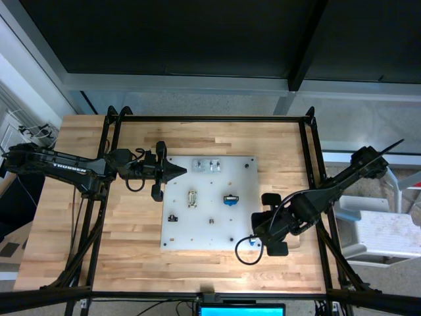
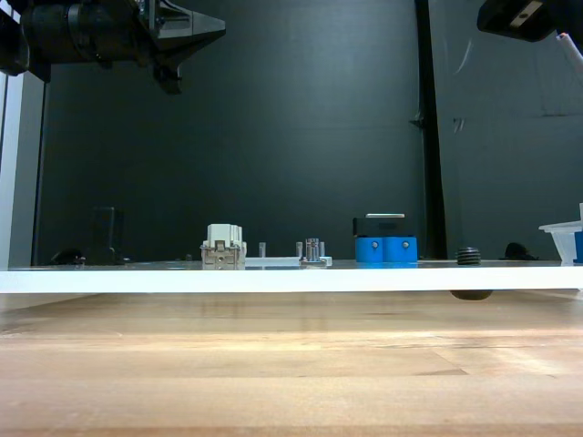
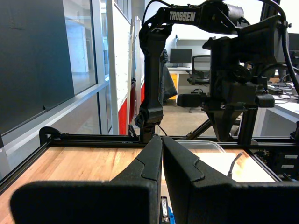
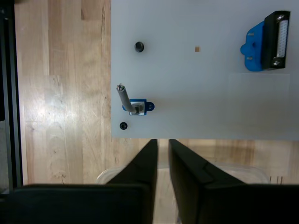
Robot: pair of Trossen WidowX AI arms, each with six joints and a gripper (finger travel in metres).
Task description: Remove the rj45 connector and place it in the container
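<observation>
The rj45 connector [image 4: 136, 108] sits plugged in a small blue mount near a corner of the white board [image 4: 196, 84], with a short grey cable stub rising from it. In the high view the rj45 connector [image 1: 252, 241] is at the board's near right corner. The clear container [image 4: 108, 174] lies on the table just off the board's right edge, under my right gripper [image 4: 162, 145]. That gripper hovers above the edge, fingers a narrow gap apart and holding nothing. My left gripper [image 1: 177, 170] hangs shut and empty over the board's far left edge, well above it.
On the board stand a blue D-sub mount [image 1: 229, 199], a beige connector block [image 1: 191, 199], a clear part [image 1: 205, 164] at the back and small black pieces. A black cable [image 1: 245, 255] loops off the board's near right corner. A black frame rail [image 1: 210, 118] rings the table.
</observation>
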